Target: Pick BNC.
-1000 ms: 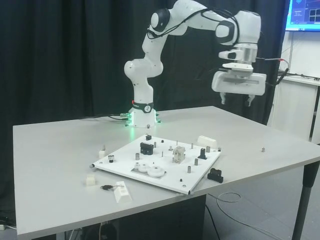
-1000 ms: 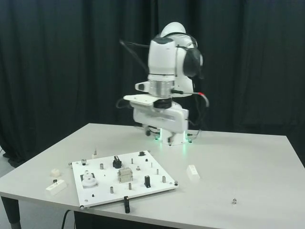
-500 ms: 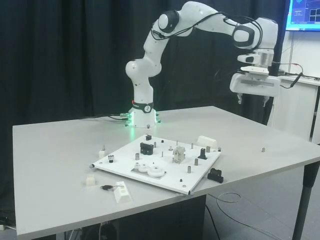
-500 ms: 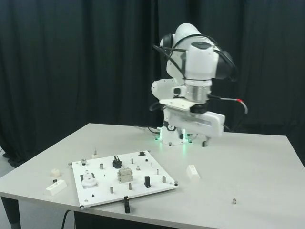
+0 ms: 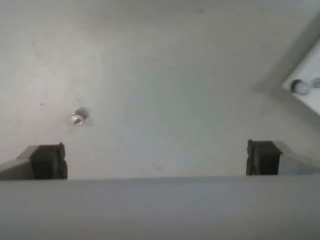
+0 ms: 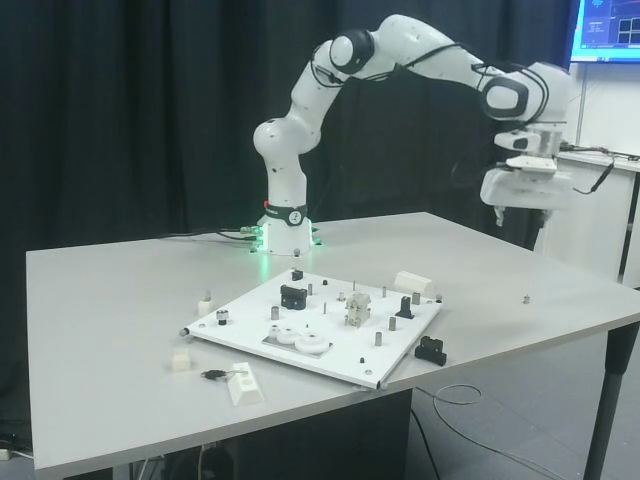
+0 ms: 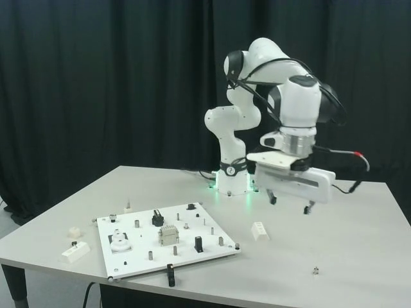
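The grey counter (image 7: 359, 237) carries a white board (image 7: 167, 247) of small parts. The arm (image 7: 282, 109) reaches out high over the bare side, hand (image 7: 289, 204) spread wide and empty. The BNC (image 7: 315, 270) lies alone near the counter's edge, well apart from the board.

The BNC (image 7: 315, 271) is a small grey metal connector standing upright on the grey desk (image 7: 359, 256), alone at the lower right of the second room view, untouched. The wrist view shows it (image 5: 76, 118) end-on.
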Tool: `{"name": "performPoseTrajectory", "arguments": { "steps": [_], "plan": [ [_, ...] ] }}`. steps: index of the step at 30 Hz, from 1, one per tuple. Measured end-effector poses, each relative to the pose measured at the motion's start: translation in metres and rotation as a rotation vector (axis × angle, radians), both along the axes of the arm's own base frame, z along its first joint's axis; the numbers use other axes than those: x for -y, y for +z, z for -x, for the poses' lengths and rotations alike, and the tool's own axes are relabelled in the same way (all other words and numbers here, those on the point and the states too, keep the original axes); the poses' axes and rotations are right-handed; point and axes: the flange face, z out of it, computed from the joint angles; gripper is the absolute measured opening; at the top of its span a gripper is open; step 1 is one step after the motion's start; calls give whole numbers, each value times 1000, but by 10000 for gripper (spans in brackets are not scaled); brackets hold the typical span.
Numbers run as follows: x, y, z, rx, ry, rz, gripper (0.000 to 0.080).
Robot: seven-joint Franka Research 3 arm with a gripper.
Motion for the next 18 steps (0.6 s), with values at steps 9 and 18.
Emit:
{"name": "performPoseTrajectory", "arguments": {
  "steps": [9,18],
  "plan": [
    [-27,-34,7,-18,0,-7,800],
    [-41,-68,15,-35,-12,5,800]
  ]
}}
